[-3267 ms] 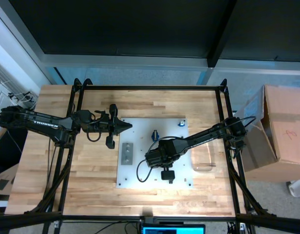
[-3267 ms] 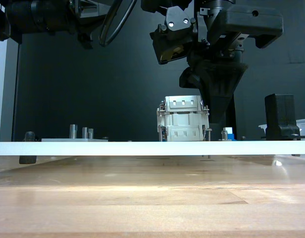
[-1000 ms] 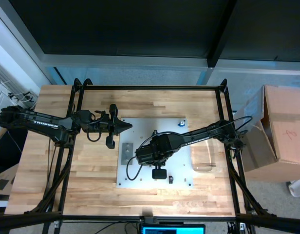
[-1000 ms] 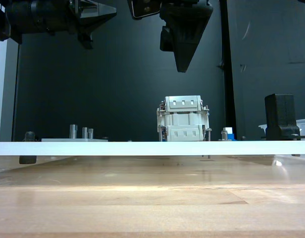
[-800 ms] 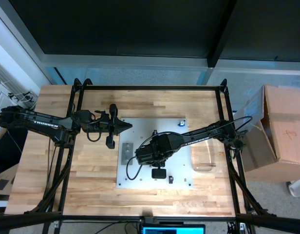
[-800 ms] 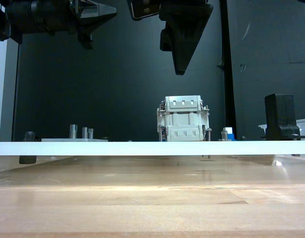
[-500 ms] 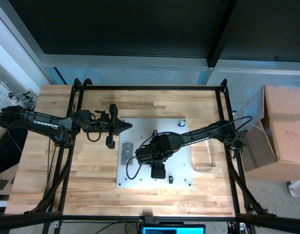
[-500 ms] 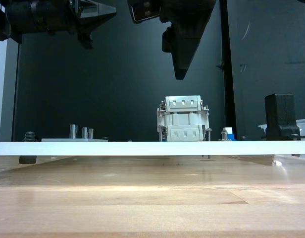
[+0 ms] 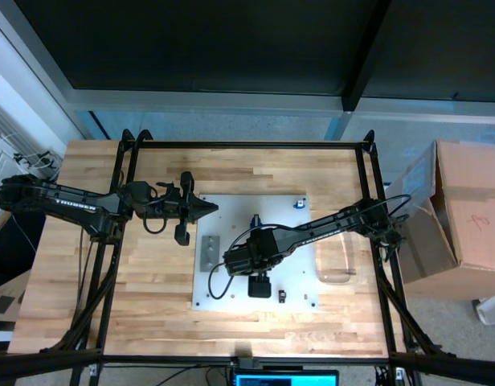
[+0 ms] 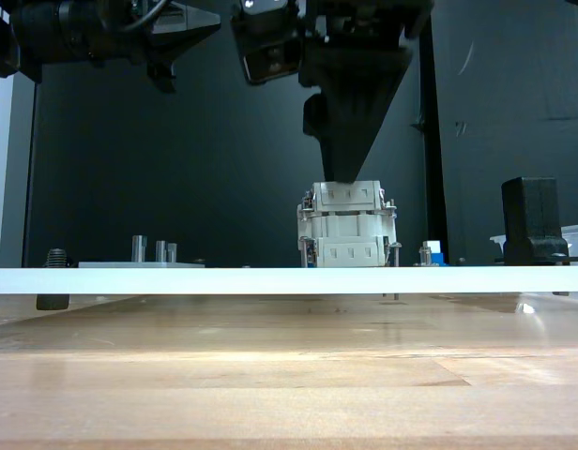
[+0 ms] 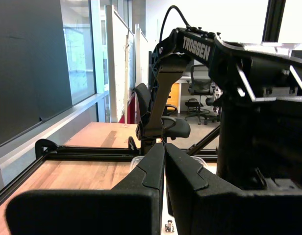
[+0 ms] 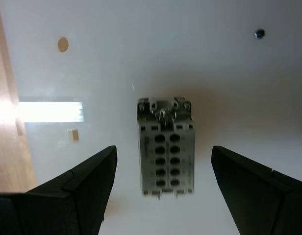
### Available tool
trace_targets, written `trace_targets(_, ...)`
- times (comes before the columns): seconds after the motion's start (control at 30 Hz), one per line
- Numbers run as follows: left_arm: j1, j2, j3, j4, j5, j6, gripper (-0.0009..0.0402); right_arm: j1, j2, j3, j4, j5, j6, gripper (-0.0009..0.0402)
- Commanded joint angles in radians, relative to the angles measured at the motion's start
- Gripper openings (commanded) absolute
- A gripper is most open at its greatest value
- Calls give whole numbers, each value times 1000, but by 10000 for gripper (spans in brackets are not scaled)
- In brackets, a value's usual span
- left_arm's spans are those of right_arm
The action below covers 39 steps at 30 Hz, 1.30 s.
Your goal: Remove the HAN10E connector from the taskboard and place in the container
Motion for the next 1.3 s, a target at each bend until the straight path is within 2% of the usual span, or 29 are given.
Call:
trace_targets(0.03, 0, 0, 0, 0, 0, 0, 0, 2, 0, -26, 34, 0, -1, 270)
trace_targets(0.17, 0, 0, 0, 0, 0, 0, 0, 2, 0, -41, 41, 0, -2, 260)
trace_targets(0.37, 0, 0, 0, 0, 0, 0, 0, 1, 0, -42, 41, -2, -10, 215)
trace_targets(0.9, 0, 0, 0, 0, 0, 0, 0, 1, -2, -38, 45, -2, -27, -2)
trace_targets(1.1, 0, 0, 0, 0, 0, 0, 0, 1, -10, -15, 45, -1, -39, 17)
trace_targets(1.3, 0, 0, 0, 0, 0, 0, 0, 1, -22, 13, 30, -1, -39, 19)
